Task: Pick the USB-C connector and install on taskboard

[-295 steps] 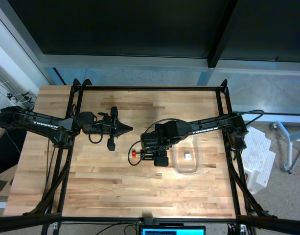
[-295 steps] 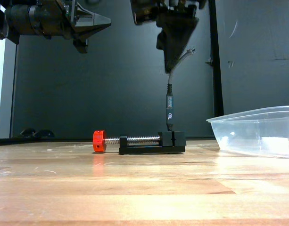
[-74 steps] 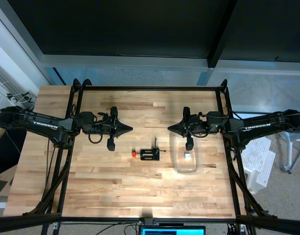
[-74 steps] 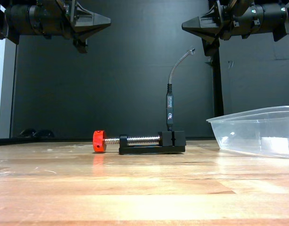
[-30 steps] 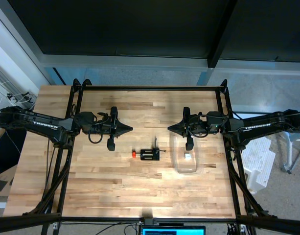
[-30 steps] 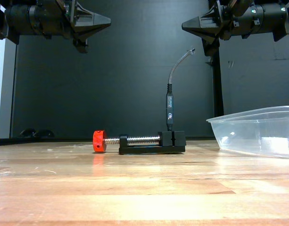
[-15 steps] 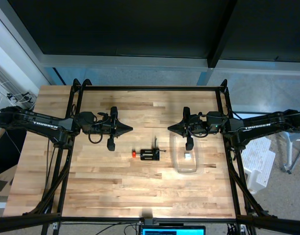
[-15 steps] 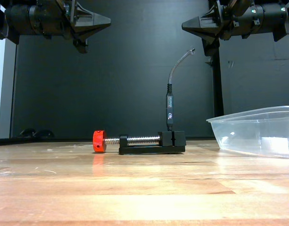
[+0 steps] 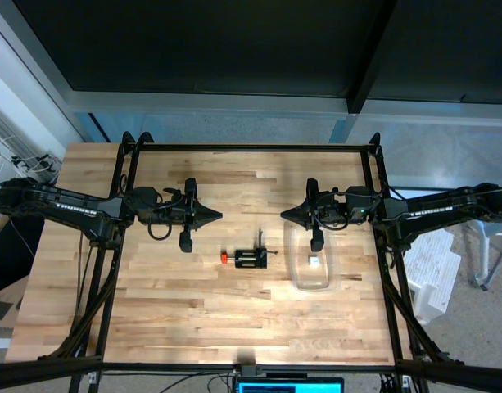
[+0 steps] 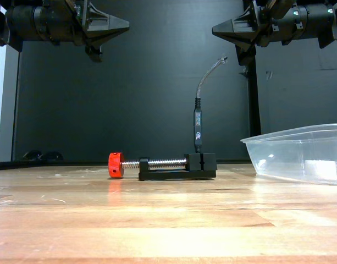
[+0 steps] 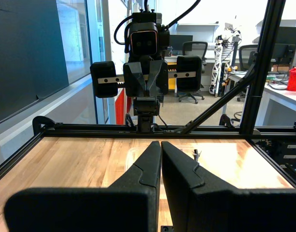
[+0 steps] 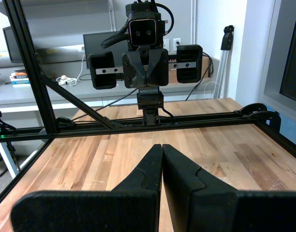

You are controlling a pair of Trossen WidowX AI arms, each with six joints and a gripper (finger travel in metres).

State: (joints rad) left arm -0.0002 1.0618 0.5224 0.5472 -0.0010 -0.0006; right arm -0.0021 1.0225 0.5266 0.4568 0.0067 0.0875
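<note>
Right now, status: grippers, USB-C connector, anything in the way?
Both shut, empty: left gripper raised left of the taskboard, right gripper raised to its right. USB-C connector upright in the taskboard. Off right, clear plastic tray, apart.

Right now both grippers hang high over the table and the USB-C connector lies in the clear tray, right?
No: the low view shows the USB-C connector standing upright in the taskboard, outside the clear tray. Left gripper and right gripper do hang high over the table.

Left hand [image 9: 218, 216], right hand [image 9: 285, 216]: seemingly closed, aloft
</note>
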